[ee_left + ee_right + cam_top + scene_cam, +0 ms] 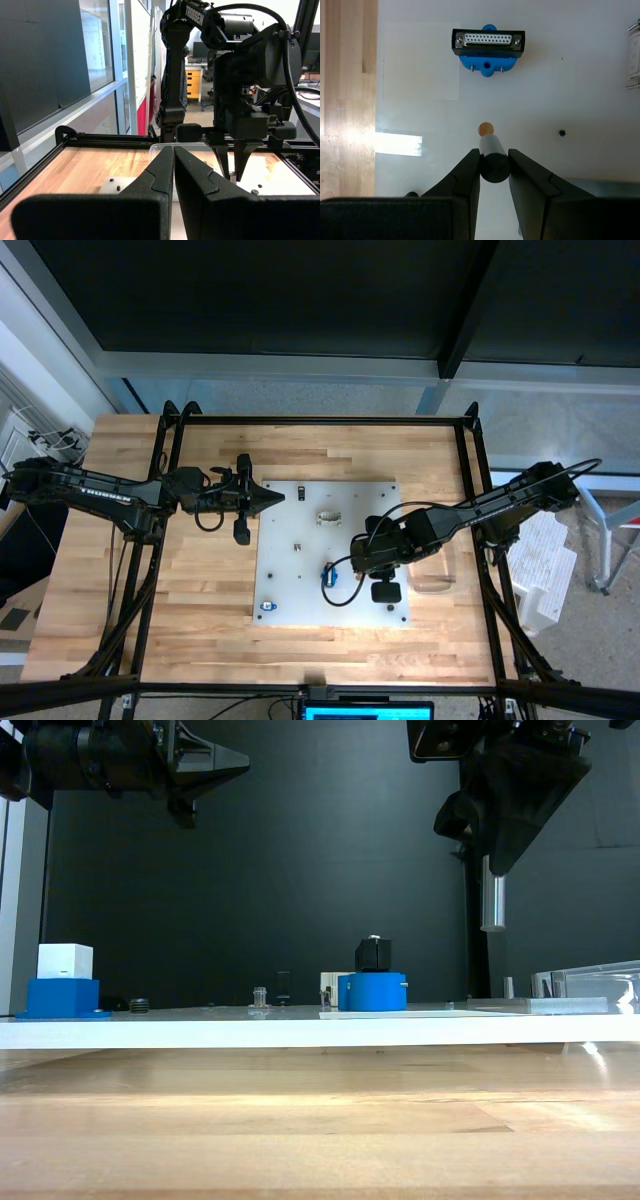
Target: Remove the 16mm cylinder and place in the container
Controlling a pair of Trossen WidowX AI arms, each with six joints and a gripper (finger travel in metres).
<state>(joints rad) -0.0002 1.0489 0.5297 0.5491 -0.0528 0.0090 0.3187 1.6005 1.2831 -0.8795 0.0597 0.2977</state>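
The 16mm cylinder [491, 150], a short smooth grey metal rod, hangs upright with my right gripper [494, 160] shut on its upper end. In the low view the cylinder [492, 901] is well above the white board [300, 1025], clear of it. Directly beneath it is a round hole [485, 129] in the board. The container [436, 567], a clear plastic tub, sits just right of my right gripper [380, 575] at the board's right edge. My left gripper [274, 498] hovers shut and empty over the board's upper left corner.
A blue connector piece [331, 578] with a black plug stands on the board [300, 570] left of my right gripper. A white-topped blue block [63, 986] sits at the near left. Small pegs [259, 999] and a metal bracket [327, 515] dot the middle. A black frame [170, 540] rims the table.
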